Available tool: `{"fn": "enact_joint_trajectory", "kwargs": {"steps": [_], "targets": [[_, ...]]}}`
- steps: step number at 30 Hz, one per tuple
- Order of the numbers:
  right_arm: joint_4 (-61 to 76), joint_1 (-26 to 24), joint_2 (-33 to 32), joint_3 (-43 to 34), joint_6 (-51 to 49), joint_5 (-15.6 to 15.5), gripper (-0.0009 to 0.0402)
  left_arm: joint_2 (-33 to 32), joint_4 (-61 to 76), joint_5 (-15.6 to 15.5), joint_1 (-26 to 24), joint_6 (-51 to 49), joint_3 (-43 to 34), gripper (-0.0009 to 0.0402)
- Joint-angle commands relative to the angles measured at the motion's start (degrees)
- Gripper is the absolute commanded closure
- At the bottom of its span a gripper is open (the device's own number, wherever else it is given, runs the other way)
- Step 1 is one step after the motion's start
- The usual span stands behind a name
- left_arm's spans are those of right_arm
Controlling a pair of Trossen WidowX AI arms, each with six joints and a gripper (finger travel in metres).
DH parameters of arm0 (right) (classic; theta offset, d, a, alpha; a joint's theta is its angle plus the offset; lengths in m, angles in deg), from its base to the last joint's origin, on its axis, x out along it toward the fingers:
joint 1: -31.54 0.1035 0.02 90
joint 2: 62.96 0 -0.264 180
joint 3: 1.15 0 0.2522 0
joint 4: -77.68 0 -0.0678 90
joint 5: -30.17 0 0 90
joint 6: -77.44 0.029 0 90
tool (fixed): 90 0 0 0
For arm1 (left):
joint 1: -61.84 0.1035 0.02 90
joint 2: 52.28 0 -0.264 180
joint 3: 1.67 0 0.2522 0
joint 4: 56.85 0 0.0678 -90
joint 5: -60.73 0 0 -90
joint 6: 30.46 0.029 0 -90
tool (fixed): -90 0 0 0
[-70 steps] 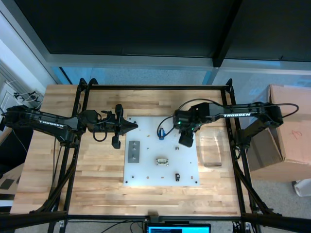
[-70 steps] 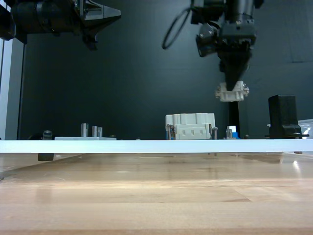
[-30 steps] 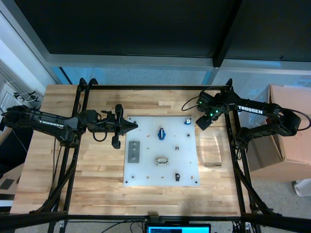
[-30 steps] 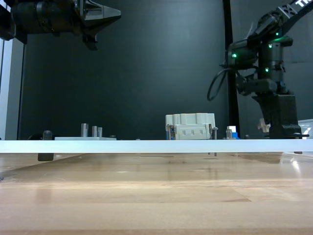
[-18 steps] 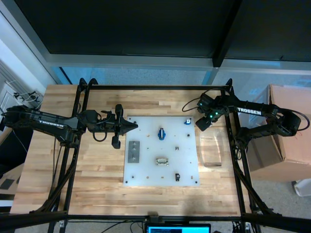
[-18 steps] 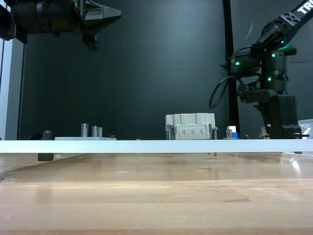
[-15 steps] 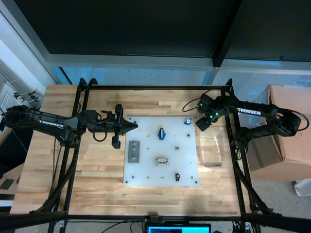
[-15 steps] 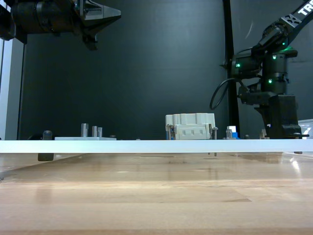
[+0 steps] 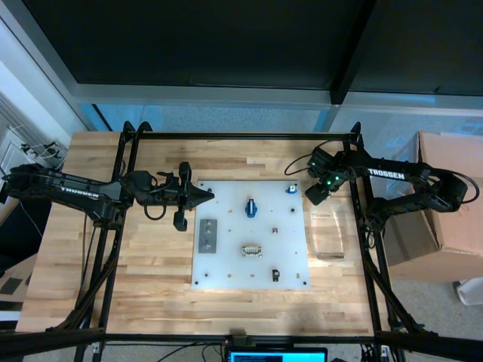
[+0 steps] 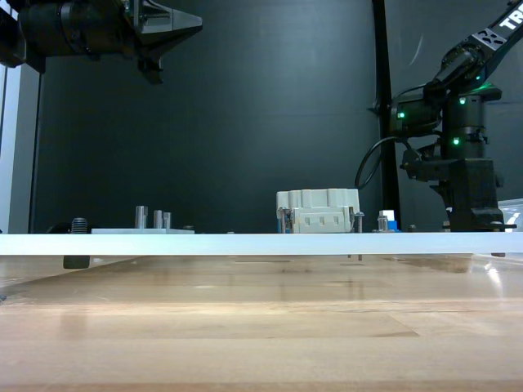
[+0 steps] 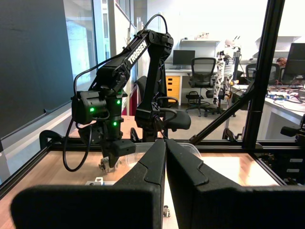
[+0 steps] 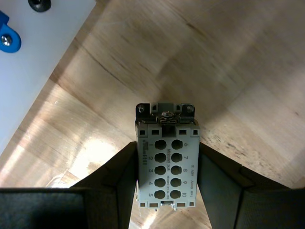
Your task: Remove the HAN10E connector from the taskboard and place in the container
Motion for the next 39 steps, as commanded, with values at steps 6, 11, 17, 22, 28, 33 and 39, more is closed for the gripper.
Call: {"fn": "enact_joint_trajectory", "kwargs": {"steps": [6, 11, 17, 22, 28, 33, 39], "targets": [[0.04, 0.04, 0.0, -0.07, 0.02, 0.0, 0.0136, -0.02, 0.02, 0.02, 0.02, 0.0, -0.02, 0.0393], [1.42, 0.09, 1.51, -0.79, 0.07, -0.02, 0.0104, -0.02, 0.0, 0.02, 0.0, 0.0, -0.02, 0.0393], [7.41, 0.2, 5.18, -4.7, 0.2, -0.02, 0.0094, -0.02, 0.0, 0.02, 0.0, 0.0, -0.02, 0.0393], [11.89, 0.31, 7.21, -8.81, 0.22, -0.02, 0.0095, 0.0, 0.0, 0.02, 0.02, 0.0, -0.02, 0.0393], [13.97, 0.46, 7.8, -10.51, 0.22, 0.0, 0.0095, -0.02, 0.0, 0.02, 0.0, 0.0, -0.02, 0.0393], [13.99, 0.55, 7.8, -10.34, 0.24, 0.0, 0.0095, -0.02, 0.0, 0.02, 0.02, 0.0, -0.02, 0.0393], [14.03, 0.57, 7.8, -10.32, 0.26, 0.0, 0.0095, -0.02, 0.0, 0.02, 0.02, 0.0, -0.02, 0.0393]]}}
